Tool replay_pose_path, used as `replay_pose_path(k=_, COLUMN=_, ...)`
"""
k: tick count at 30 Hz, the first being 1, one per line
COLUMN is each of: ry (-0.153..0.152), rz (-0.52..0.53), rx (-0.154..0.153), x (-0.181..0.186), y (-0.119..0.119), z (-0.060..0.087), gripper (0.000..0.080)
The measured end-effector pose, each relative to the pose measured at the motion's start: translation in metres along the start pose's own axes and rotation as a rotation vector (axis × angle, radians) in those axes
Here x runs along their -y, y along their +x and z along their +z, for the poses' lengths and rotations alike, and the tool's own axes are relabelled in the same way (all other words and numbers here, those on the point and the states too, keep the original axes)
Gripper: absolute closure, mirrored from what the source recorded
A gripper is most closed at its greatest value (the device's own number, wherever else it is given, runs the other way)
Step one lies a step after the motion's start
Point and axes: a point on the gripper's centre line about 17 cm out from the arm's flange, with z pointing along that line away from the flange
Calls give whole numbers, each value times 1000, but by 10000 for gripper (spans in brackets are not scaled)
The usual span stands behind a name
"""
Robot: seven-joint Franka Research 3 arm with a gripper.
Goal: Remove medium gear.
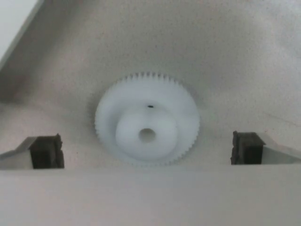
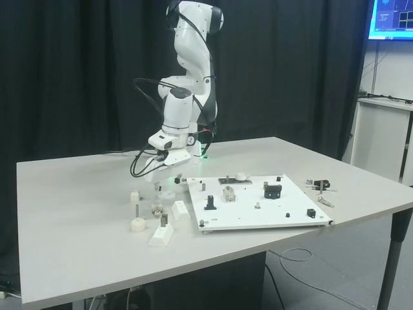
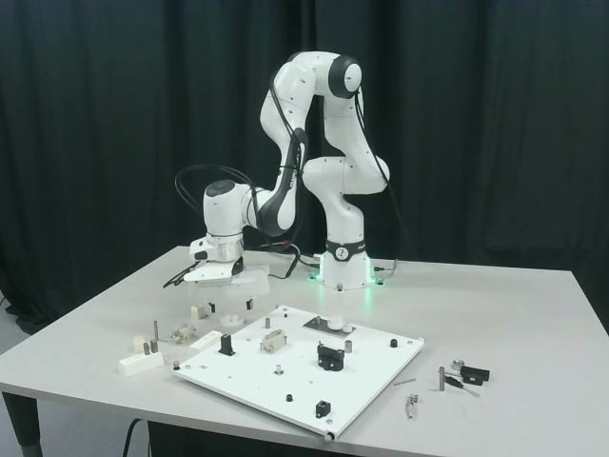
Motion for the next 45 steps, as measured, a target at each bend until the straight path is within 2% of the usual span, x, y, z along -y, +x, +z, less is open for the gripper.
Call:
replay_pose_path(k=28, ry=-18, rz=8, rx=-14, x=-7, y=2, z=-2, gripper=3)
replay_pose_path(k=45, ry=-40, rz=5, rx=-33, x=-16, y=10, z=-9, gripper=3)
